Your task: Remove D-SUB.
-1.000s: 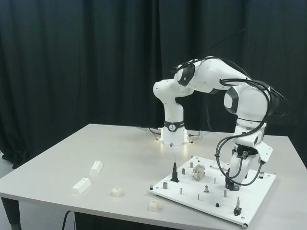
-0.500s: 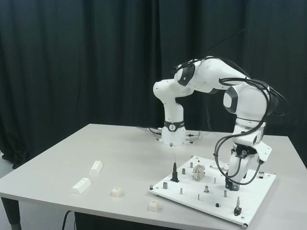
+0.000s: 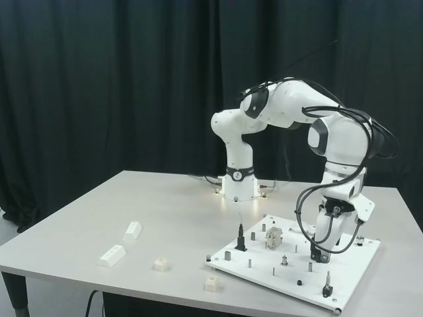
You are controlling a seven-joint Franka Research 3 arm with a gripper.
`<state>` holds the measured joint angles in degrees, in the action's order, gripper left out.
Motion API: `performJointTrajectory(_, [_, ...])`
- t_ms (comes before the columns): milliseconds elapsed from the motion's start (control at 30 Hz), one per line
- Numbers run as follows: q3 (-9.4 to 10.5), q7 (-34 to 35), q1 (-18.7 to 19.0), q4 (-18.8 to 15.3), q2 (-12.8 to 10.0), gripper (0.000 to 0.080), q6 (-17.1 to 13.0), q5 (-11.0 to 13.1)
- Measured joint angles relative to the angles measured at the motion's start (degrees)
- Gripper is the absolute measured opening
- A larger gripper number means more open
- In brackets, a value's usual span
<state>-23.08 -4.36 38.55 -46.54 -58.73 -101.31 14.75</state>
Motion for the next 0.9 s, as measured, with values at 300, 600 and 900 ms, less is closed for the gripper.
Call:
performJointTrajectory(300, [0.0,0.08,0.15,0.32,0.06,0.08,0.02,0.0])
performJointTrajectory(600, [0.0,0.13,0.37,0.37,0.34,0.08,0.25,0.0])
performJointTrajectory(900, [0.0,0.19,0.48,0.37,0.92,0.08,1.06,0.0])
